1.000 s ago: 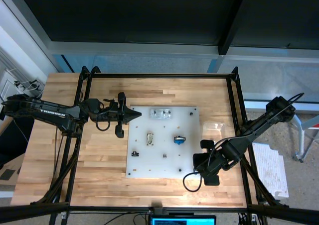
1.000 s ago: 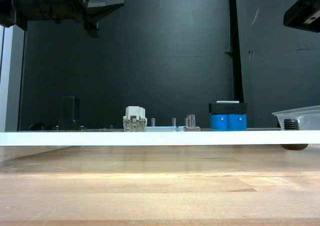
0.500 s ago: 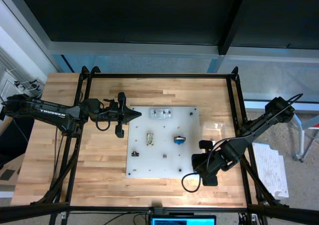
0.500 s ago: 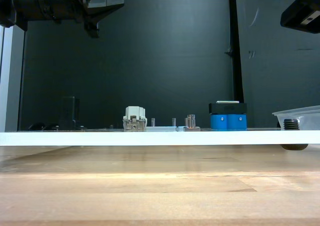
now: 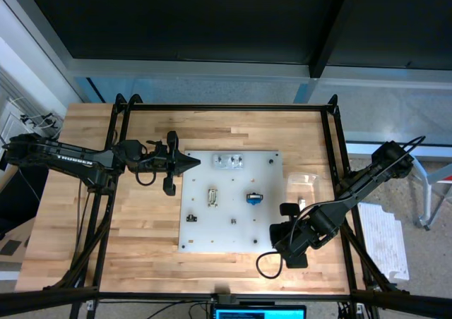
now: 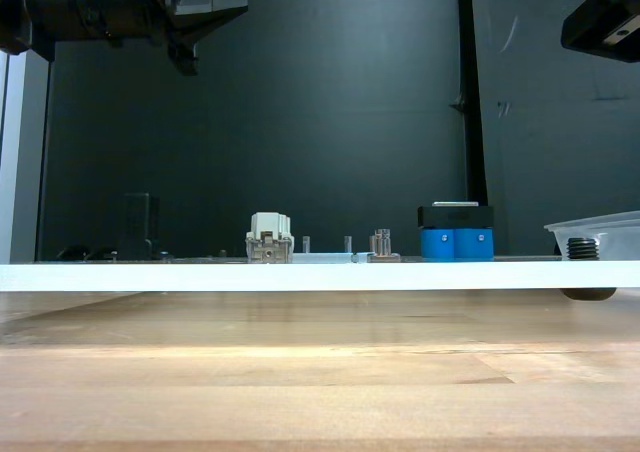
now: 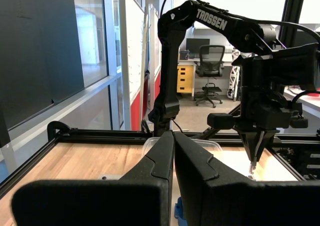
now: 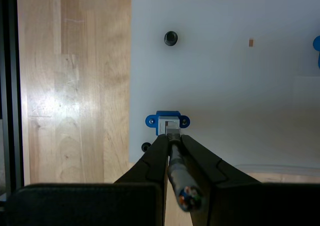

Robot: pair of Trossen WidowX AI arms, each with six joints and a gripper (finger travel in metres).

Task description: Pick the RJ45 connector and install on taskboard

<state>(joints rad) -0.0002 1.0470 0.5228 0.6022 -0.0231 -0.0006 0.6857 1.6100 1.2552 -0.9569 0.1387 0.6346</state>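
While the left gripper (image 5: 189,162) hangs in the air over the far left edge of the white board (image 5: 212,233), its fingers pressed together on nothing, the right gripper (image 8: 172,140) is over the board's near right corner. Its fingers (image 8: 152,162) are drawn in narrow on a small whitish plug (image 8: 173,134), which has a short grey stub of cable (image 8: 178,176) behind it with coloured wire ends showing. The plug's nose is right at a small blue socket (image 8: 167,121) fixed close to the board's edge, but I cannot tell whether the two touch. A clear plastic tray (image 5: 305,181) stands just off the board's right side, on the wooden table (image 5: 141,220). A blue block (image 5: 253,198) sits mid-board, apart from the plug.
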